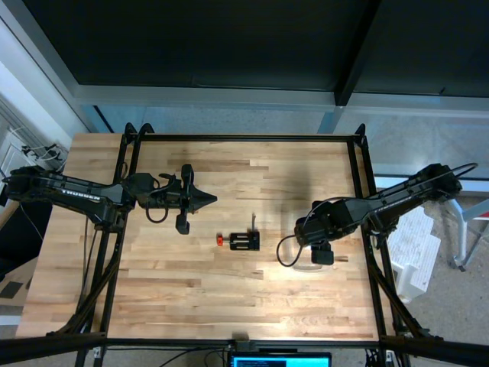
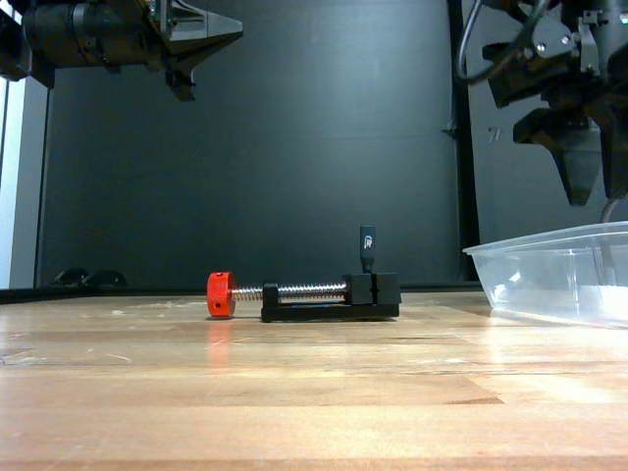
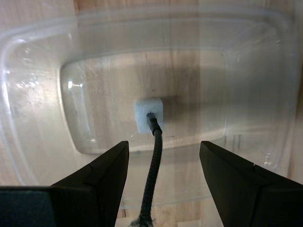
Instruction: Pick the USB-C connector and install on taskboard
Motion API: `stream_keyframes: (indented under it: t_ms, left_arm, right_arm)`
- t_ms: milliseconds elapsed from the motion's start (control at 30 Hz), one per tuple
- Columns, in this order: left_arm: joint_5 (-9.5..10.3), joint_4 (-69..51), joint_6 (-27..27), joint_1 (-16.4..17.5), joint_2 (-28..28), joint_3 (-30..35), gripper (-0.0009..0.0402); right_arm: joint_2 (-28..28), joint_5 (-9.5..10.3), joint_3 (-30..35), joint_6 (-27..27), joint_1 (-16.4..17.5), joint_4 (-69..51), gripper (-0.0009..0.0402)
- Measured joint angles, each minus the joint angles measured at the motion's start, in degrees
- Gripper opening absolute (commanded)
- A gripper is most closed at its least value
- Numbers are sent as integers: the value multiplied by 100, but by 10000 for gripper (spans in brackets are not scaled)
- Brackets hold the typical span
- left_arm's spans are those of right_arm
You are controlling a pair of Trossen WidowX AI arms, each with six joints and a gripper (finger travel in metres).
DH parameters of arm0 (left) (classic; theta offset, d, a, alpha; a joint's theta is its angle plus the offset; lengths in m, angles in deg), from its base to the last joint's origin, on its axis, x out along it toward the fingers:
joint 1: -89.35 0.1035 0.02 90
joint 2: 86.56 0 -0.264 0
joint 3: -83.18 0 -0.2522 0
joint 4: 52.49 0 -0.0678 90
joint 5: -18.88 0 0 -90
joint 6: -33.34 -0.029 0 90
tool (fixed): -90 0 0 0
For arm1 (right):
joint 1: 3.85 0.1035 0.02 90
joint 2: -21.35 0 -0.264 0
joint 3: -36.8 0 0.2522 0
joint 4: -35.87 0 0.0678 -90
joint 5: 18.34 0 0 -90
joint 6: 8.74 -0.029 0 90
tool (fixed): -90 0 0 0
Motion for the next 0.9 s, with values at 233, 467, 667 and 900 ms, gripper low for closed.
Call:
stream_keyframes:
  t_ms: [233, 467, 667, 900]
  left_arm:
    - [-2, 0, 2, 0, 0, -2, 0]
    - [0, 0, 2, 0, 0, -2, 0]
    - [-2, 0, 2, 0, 0, 0, 0]
    - [0, 0, 2, 0, 0, -2, 0]
  right_arm:
    - [-2, 11, -328, -74, 68, 413, 208]
    - [-7, 13, -614, -76, 85, 793, 208]
    - [-199, 13, -651, -39, 85, 905, 208]
    - [-286, 13, -704, 20, 81, 1012, 207]
